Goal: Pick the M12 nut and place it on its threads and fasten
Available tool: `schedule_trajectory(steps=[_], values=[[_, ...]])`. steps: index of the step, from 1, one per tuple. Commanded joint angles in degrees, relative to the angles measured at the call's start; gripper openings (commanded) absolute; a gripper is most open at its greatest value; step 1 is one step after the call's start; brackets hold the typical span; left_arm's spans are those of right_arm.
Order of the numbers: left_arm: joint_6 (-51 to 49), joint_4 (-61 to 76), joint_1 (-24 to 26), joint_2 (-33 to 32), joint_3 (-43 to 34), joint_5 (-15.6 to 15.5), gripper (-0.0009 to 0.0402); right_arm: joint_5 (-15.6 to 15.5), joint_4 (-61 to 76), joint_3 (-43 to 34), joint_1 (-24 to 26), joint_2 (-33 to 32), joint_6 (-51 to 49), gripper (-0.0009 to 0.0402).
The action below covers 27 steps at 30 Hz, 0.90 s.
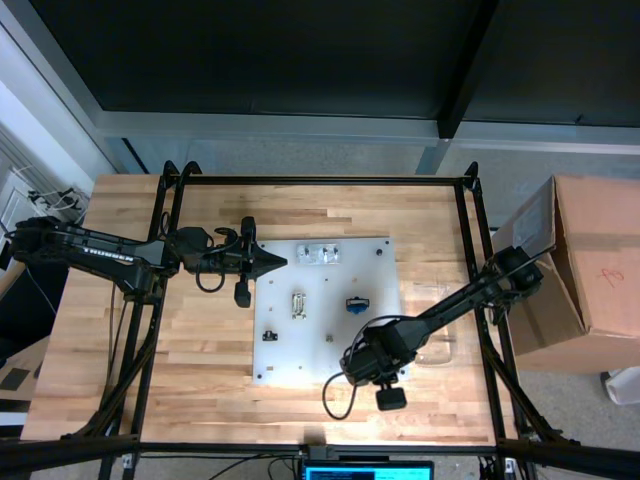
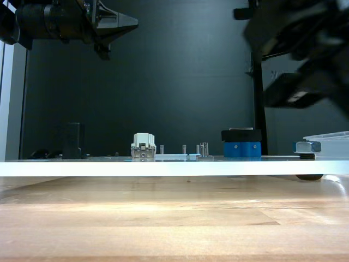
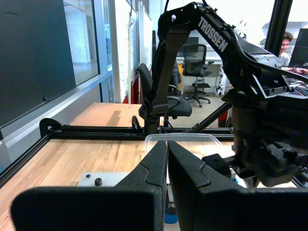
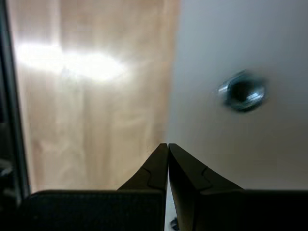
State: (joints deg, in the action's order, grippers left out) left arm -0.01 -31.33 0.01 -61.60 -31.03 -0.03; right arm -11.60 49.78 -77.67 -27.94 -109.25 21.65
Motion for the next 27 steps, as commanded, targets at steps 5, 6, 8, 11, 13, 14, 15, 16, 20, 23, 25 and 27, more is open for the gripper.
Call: schedule_trajectory(steps=[5,6,8,11,13,14,15,16,20,23,25,27], values=[[0.00,-0.02,0.00,0.00,0.00,0.02,0.0000,2.03,0.15,-0.02,0.07,-0.04,-0.07,0.0000],[0.00,-0.02,0.00,0.00,0.00,0.02,0.0000,2.08,0.17,-0.02,0.04,-0.04,-0.07,0.0000],[0.00,-0.02,0.00,0.00,0.00,0.02,0.0000,2.08,0.17,-0.04,0.07,-0.04,-0.07,0.0000],[0.00,-0.02,0.00,0.00,0.00,0.02,0.0000,2.12,0.17,-0.04,0.07,-0.04,0.04,0.0000],[0.00,-0.02,0.00,0.00,0.00,0.02,0.0000,2.95,0.28,-0.17,0.07,0.04,0.39,0.0000],[0.00,-0.04,0.00,0.00,0.00,0.02,0.0000,3.65,0.46,-0.37,0.07,0.24,0.42,0.0000],[0.00,-0.02,0.00,0.00,0.00,0.00,0.0000,4.48,0.74,-0.61,0.07,0.42,0.50,0.0000],[0.00,-0.02,0.00,0.00,0.00,0.02,0.0000,5.31,1.11,-0.87,0.09,0.55,0.59,0.0000],[0.00,-0.02,-0.02,0.00,0.00,0.02,0.0000,11.10,6.23,-3.28,0.17,0.74,2.16,0.0000],[0.00,-0.02,0.00,0.00,0.00,0.00,0.0000,11.98,8.28,-5.20,0.15,1.07,2.45,0.0000],[0.00,-0.02,0.00,0.00,0.00,0.02,0.0000,11.98,8.63,-6.49,0.15,1.73,2.54,0.0000],[0.00,-0.02,-0.02,0.00,0.00,0.02,0.0000,12.00,8.81,-7.65,0.02,2.71,2.56,0.0000]])
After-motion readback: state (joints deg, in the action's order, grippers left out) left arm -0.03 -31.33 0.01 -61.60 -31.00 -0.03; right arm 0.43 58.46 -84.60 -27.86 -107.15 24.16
